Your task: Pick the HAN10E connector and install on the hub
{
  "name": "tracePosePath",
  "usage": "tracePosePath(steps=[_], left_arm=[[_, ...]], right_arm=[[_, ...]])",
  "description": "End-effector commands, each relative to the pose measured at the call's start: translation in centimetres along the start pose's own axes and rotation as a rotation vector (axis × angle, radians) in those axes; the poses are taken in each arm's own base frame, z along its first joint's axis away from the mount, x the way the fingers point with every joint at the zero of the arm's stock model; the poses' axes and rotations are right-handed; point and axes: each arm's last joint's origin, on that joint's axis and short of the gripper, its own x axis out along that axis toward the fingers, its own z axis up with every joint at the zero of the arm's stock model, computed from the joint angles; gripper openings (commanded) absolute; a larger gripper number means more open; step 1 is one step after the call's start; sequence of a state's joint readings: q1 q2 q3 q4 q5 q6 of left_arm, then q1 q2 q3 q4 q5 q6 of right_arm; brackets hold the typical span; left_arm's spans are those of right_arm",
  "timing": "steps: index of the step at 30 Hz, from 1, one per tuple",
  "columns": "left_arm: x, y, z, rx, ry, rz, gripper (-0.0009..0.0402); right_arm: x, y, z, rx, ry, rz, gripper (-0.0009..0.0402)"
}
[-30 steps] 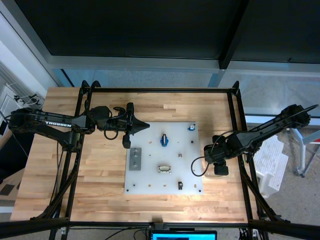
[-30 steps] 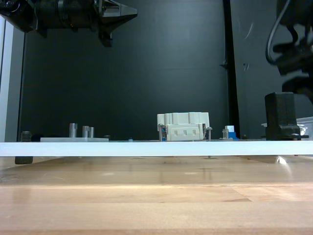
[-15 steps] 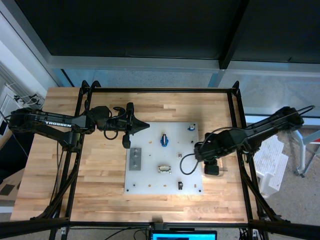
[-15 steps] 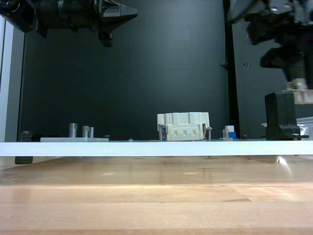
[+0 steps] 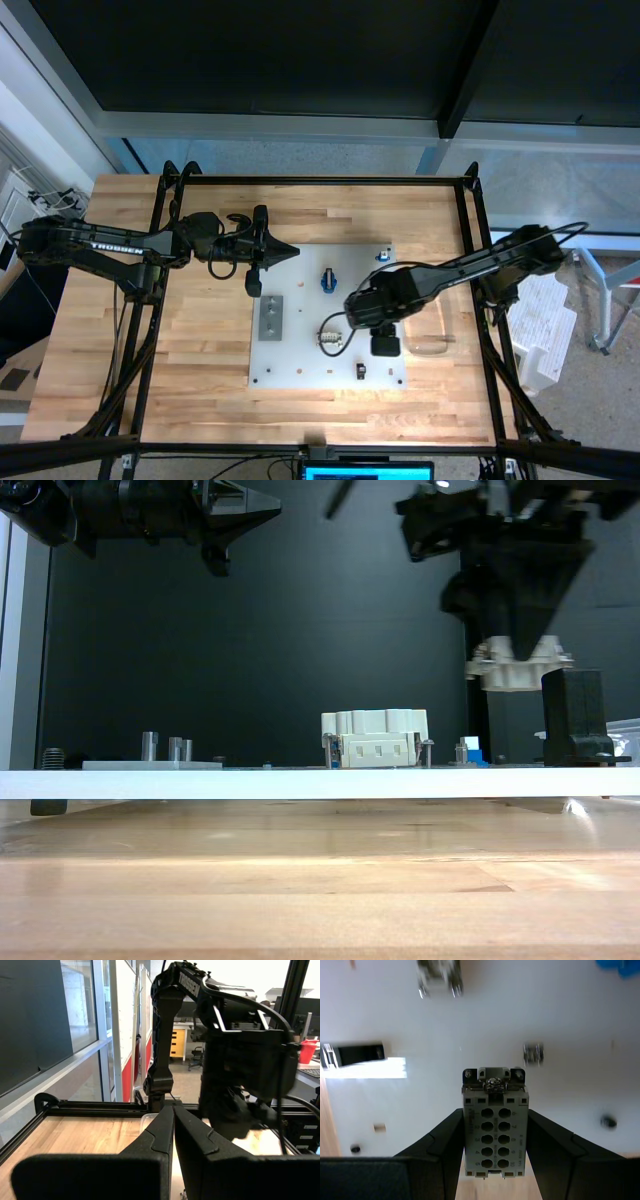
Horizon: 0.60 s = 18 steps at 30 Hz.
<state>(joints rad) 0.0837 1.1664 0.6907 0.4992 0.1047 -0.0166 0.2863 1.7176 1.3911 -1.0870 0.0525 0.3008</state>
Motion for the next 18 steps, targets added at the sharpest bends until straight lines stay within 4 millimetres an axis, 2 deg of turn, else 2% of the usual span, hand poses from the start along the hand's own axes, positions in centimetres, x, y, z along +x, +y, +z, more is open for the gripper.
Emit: tracePosePath(steps=[1, 9, 18], left_arm=[[0.0, 0.0, 0.0, 0.000, 0.000, 0.000, 0.0000], [0.0, 0.0, 0.0, 0.000, 0.000, 0.000, 0.0000], [0.0, 0.0, 0.0, 0.000, 0.000, 0.000, 0.0000]], right_arm=[[0.3, 0.3, 1.5, -0.015, -0.003, 0.001, 0.0025], [1.1, 1.2, 4.4, -0.012, -0.004, 0.002, 0.0025], [1.7, 1.8, 6.6, 0.037, 0.000, 0.001, 0.0025]])
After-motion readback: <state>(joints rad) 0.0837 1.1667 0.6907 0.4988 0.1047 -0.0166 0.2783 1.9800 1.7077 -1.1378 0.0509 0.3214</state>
